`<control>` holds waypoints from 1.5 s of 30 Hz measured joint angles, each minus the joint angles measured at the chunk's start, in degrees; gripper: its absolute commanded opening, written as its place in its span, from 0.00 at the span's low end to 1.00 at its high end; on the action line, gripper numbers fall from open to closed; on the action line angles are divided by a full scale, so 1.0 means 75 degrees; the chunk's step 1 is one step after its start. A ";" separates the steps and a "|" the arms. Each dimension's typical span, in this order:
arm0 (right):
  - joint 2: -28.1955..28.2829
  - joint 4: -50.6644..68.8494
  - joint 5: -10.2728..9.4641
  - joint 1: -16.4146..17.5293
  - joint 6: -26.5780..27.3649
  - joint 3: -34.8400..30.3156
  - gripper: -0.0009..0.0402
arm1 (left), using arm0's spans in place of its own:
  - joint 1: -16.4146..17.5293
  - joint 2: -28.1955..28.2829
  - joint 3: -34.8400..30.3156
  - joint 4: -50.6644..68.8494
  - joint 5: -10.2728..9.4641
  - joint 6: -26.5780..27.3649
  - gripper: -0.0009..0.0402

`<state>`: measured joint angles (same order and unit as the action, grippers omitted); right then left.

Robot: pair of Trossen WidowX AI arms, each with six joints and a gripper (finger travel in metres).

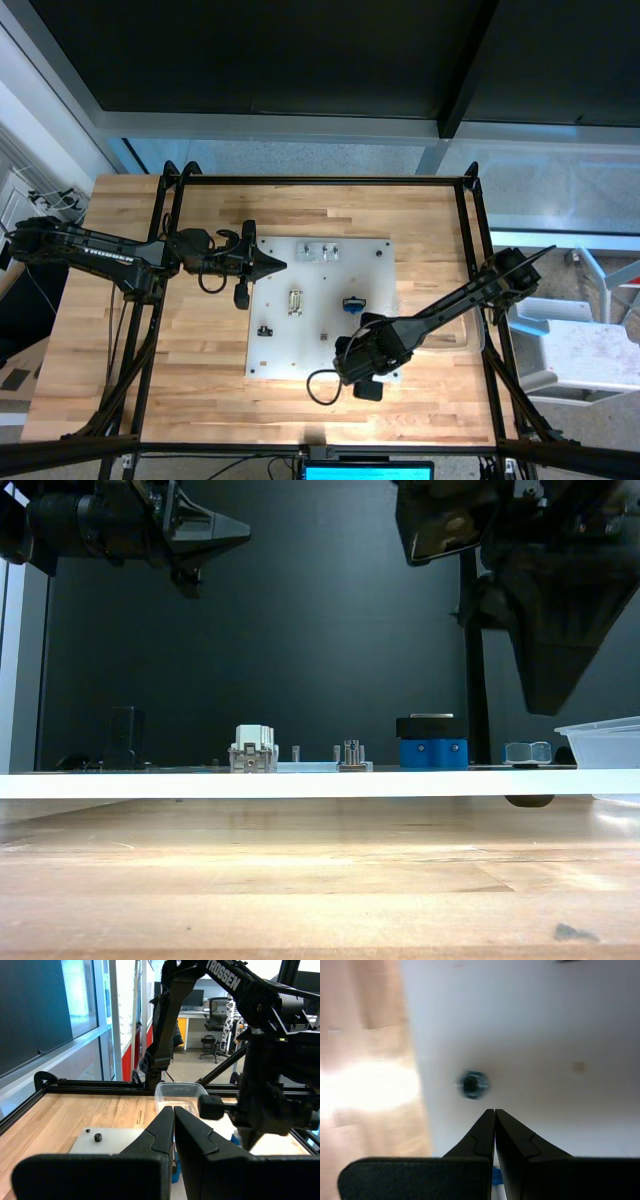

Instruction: Unfasten the M12 fastener and place in the container

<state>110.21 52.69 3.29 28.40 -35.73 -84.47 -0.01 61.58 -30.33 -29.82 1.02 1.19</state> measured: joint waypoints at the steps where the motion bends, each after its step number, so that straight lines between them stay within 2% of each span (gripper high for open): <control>1: 0.0000 -0.0125 -0.0146 0.0000 0.0003 0.0000 0.02 | 0.0000 0.0000 0.0003 -0.0003 0.0000 -0.0003 0.02; 9: 0.0157 -0.0667 -0.0484 0.0006 0.0134 0.0052 0.02 | 0.0000 0.0000 0.0003 -0.0003 0.0000 0.0000 0.02; 16: 0.0329 -0.1055 -0.0618 0.0015 0.0221 0.0221 0.02 | 0.0000 0.0000 0.0000 -0.0003 0.0000 0.0000 0.02; 20: 0.0358 -0.1075 -0.0574 0.0003 0.0262 0.0274 0.02 | 0.0000 0.0000 0.0000 -0.0003 0.0000 -0.0003 0.02; 24: 0.0358 -0.0994 -0.0385 0.0006 0.0221 0.0306 0.02 | 0.0000 0.0000 0.0000 -0.0003 0.0000 0.0000 0.02; 33: 0.0356 -0.0863 -0.0379 0.0000 0.0207 0.0315 0.02 | 0.0000 0.0000 0.0003 0.0003 0.0003 -0.0003 0.02; 35: 0.0353 -0.0784 -0.0248 -0.0003 0.0210 0.0315 0.02 | 0.0000 0.0000 0.0003 -0.0006 0.0003 0.0000 0.02; 36: 0.0338 -0.0664 -0.0026 0.0000 0.0207 0.0315 0.02 | 0.0000 0.0000 0.0000 -0.0009 0.0000 -0.0003 0.02; 39: 0.0224 -0.0289 0.1020 0.0000 -0.0055 0.0303 0.02 | 0.0000 0.0000 0.0000 0.0000 0.0000 -0.0003 0.02; 40: 0.0172 -0.0175 0.1253 -0.0012 -0.0131 0.0277 0.02 | 0.0000 0.0000 0.0000 0.0000 0.0003 -0.0003 0.02; 42: 0.0099 -0.0087 0.1396 -0.0029 -0.0175 0.0221 0.02 | 0.0000 0.0000 0.0000 -0.0006 0.0003 -0.0003 0.02; 45: 0.0096 -0.0041 0.1236 0.0009 -0.0189 0.0204 0.02 | 0.0000 0.0000 0.0000 0.0000 0.0000 0.0000 0.02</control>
<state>110.93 52.38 12.56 28.47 -37.15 -82.94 -0.01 61.58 -30.33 -29.82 1.02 1.19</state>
